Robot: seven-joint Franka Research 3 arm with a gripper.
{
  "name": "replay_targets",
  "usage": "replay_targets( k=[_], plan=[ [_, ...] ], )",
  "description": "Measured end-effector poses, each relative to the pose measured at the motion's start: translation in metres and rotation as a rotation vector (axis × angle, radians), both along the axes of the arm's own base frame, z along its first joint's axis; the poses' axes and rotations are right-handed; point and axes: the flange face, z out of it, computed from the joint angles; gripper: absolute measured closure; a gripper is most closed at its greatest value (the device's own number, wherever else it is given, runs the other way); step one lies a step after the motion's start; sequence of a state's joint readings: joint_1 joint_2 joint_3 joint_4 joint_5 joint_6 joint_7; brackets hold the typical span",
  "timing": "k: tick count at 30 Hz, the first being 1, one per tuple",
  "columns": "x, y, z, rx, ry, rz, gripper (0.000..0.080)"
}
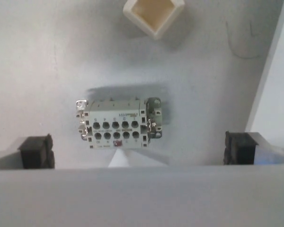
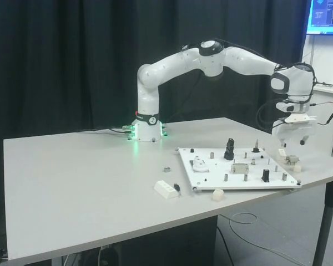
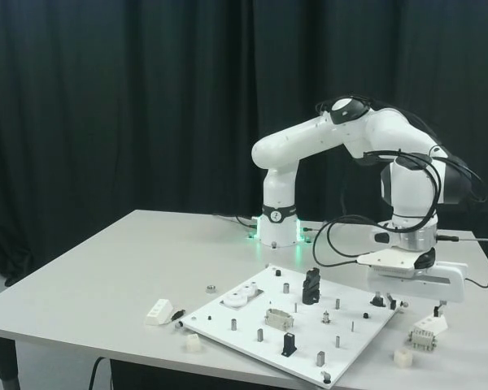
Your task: Remove D-SUB.
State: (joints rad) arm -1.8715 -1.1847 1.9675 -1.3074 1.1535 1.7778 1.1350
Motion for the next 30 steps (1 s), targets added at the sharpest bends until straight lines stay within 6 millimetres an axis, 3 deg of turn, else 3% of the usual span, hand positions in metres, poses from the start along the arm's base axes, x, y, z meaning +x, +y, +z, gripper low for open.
replay_targets(
  k=[15, 30],
  plan=[
    [0.004, -0.010, 0.022, -0.012, 0.006, -0.010, 0.0003],
    [-0.001, -0.056, 0.059, -0.138, 0.128, 0.007, 0.0003]
  ],
)
